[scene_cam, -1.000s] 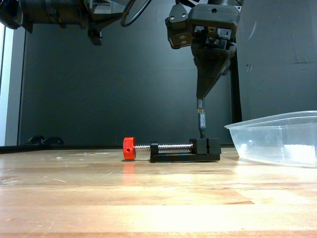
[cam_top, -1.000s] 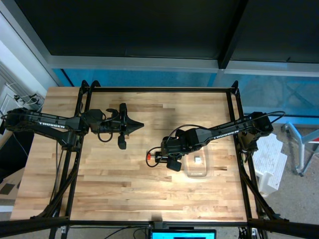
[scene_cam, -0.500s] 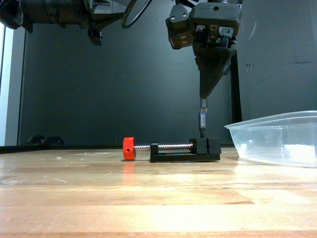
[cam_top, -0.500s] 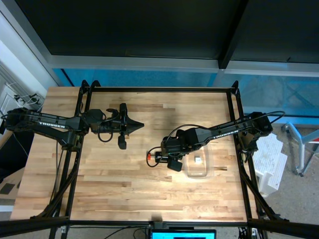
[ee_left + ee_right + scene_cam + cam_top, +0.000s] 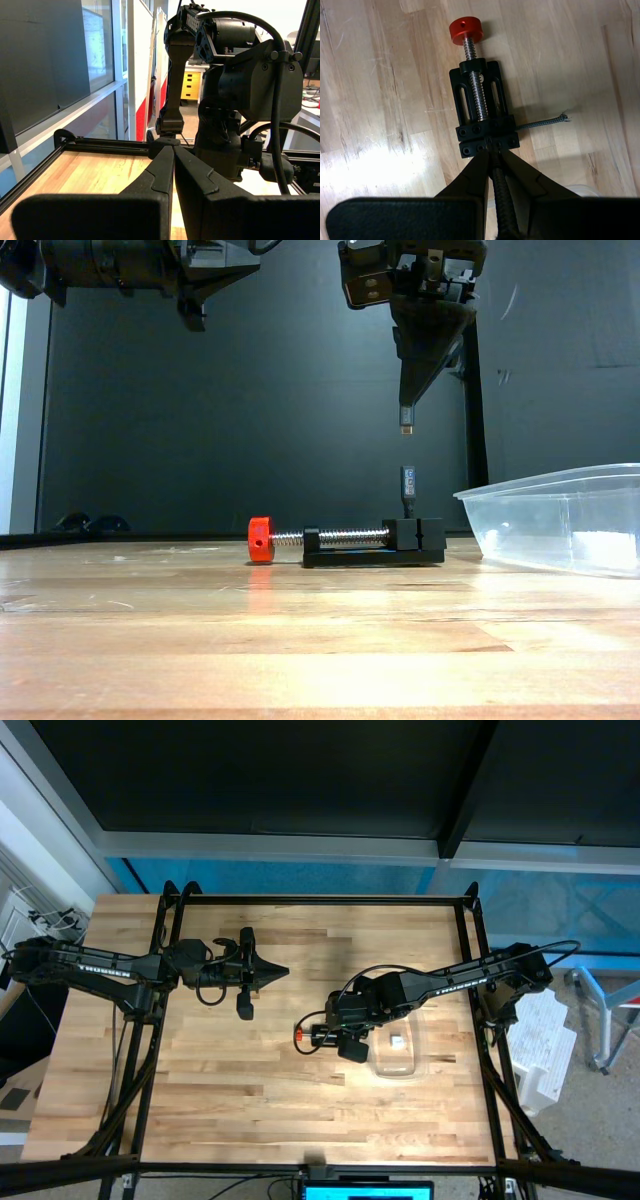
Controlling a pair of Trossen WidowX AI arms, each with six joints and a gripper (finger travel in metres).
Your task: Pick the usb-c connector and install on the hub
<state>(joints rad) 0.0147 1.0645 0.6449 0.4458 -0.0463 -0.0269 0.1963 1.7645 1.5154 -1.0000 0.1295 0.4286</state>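
Usb-c connector point(image 5: 408, 485) upright in hub point(image 5: 375, 543); narrowly parted right hand point(image 5: 405, 420) above it, closed left hand point(image 5: 284, 971) well apart, white piece point(image 5: 397, 1041) in clear tray point(image 5: 540, 525) beside.

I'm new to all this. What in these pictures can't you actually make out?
How deep the usb-c connector sits in the hub: low view, the hub's block hides its foot; high view, the right arm covers it.
The white bit in the clear tray: high view, too small.
The right gripper, above the connector, and the parked, shut left gripper: low view's top edge cuts off both.
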